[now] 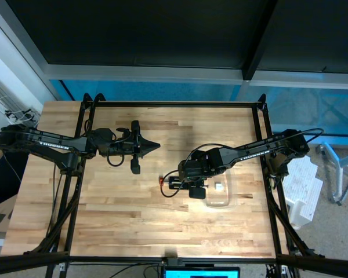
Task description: Pick the usb-c connector and install on the hub
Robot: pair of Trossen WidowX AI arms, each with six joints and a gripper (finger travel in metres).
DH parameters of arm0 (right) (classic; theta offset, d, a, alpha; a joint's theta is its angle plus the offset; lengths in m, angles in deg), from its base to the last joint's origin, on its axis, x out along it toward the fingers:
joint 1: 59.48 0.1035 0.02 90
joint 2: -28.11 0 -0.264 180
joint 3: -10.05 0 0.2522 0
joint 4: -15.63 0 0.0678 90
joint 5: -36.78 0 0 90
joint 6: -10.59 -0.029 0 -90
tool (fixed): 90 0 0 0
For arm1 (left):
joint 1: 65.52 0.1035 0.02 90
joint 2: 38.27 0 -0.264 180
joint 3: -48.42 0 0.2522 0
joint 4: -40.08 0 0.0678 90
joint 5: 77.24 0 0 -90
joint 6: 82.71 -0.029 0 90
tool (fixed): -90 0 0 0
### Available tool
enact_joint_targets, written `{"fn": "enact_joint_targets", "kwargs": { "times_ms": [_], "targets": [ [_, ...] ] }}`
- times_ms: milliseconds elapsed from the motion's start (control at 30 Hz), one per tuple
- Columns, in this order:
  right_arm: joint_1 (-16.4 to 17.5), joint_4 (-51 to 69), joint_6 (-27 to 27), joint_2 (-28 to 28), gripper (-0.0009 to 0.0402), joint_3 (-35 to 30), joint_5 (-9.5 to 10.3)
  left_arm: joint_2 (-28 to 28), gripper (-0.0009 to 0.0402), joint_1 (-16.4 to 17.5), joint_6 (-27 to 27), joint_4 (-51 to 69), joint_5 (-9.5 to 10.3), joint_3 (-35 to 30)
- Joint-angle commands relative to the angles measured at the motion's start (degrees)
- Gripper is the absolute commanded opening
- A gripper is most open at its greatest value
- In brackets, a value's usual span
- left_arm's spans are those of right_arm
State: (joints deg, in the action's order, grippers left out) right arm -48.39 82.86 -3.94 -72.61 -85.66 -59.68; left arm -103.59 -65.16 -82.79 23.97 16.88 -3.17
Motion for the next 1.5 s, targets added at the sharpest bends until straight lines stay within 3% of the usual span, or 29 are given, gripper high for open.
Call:
{"fn": "enact_joint_targets", "kwargs": {
  "times_ms": [33, 433, 933, 1033, 1100, 1267, 1500],
  "targets": [
    [0.0, 0.0, 0.1, 0.2, 0.0105, 0.1, -0.02, 0.0, 0.0000, 0.0, 0.0, 0.0, -0.02, 0.0],
    [0.1, -0.1, -0.3, 0.3, 0.0106, 0.1, 0.00, 0.0, 0.0000, 0.0, 0.0, 0.0, 0.00, 0.0],
    [2.6, -0.1, -8.2, -0.3, 0.0106, 0.1, -0.07, 0.0, 0.0000, 0.0, 0.0, 0.0, -0.02, 0.0],
    [3.2, -0.1, -11.2, -0.3, 0.0107, 0.1, -1.68, 0.0, 0.0000, 0.0, 0.0, 0.0, -0.02, 0.0],
    [4.2, 0.3, -14.7, -0.3, 0.0115, 0.1, -3.10, 0.0, 0.0000, 0.0, 0.0, 0.0, 0.00, 0.0],
    [5.7, 1.6, -22.1, -1.1, 0.0162, 0.1, -2.32, 0.0, 0.0000, 0.0, 0.0, 0.0, 0.00, 0.0],
    [5.7, 1.9, -22.4, -4.9, 0.0228, 0.1, -1.49, 0.0, 0.0000, 0.0, 0.0, 0.0, -0.02, 0.0]
  ]
}}
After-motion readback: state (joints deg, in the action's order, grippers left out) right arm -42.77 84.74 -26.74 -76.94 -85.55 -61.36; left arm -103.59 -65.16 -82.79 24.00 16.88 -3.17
